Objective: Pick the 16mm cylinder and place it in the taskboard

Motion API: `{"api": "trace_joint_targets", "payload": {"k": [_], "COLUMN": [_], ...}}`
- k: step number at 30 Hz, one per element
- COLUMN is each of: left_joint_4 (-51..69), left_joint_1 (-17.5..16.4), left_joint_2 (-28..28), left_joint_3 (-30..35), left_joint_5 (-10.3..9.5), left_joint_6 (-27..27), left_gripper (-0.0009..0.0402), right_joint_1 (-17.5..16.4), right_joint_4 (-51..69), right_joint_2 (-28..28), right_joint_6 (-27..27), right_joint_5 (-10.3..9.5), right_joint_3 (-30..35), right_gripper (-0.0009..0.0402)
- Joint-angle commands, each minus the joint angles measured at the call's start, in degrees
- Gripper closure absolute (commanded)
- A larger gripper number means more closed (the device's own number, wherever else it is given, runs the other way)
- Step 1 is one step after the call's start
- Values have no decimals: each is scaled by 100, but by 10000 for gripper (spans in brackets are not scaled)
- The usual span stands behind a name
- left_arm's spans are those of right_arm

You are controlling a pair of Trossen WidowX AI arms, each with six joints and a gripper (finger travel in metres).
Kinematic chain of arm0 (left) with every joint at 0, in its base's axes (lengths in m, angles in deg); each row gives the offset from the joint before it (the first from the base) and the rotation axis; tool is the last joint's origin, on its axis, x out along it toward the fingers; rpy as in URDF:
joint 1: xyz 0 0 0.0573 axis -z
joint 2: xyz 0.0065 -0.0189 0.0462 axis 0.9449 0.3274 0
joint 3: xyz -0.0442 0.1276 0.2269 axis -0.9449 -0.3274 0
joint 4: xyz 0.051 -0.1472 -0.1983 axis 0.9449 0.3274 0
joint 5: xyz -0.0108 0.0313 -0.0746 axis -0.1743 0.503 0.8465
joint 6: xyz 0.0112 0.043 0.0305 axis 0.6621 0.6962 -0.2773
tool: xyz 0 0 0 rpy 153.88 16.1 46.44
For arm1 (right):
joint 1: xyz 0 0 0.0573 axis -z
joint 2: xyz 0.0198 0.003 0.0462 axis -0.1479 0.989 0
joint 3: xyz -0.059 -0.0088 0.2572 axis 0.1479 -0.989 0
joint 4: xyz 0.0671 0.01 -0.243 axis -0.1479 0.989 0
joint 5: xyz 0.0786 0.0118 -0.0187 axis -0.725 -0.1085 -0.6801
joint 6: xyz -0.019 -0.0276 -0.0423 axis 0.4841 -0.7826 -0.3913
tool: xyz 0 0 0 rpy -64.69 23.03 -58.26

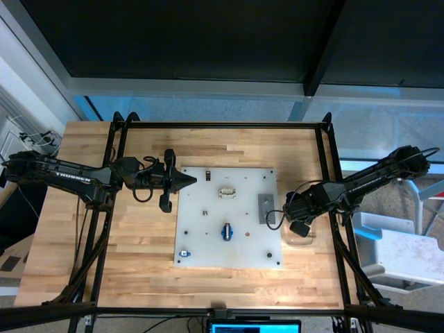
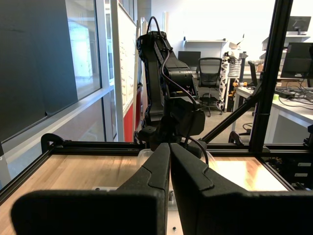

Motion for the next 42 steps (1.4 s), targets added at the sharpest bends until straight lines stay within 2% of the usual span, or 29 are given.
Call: {"api": "trace_joint_targets", "payload": {"k": [1, 17, 32, 42], "left_joint_4": [0, 0, 0, 0], "left_joint_1": [-2, 0, -2, -2], "left_joint_2": [0, 0, 0, 0], "left_joint_3": [0, 0, 0, 0], "left_joint_5": [0, 0, 0, 0], "left_joint_6": [0, 2, 2, 0], "left_gripper": [393, 393, 393, 393], "right_joint_1": [0, -2, -2, -15], "right_joint_4": [-9, 216, 1196, 1661], "right_joint_2": [0, -13, -13, -11], "right_joint_6": [2, -44, -372, -872], "right_joint_5": [-4, -20, -15, -13], "right_joint_3": [2, 345, 1532, 2177], "right_gripper": [342, 348, 348, 348]}}
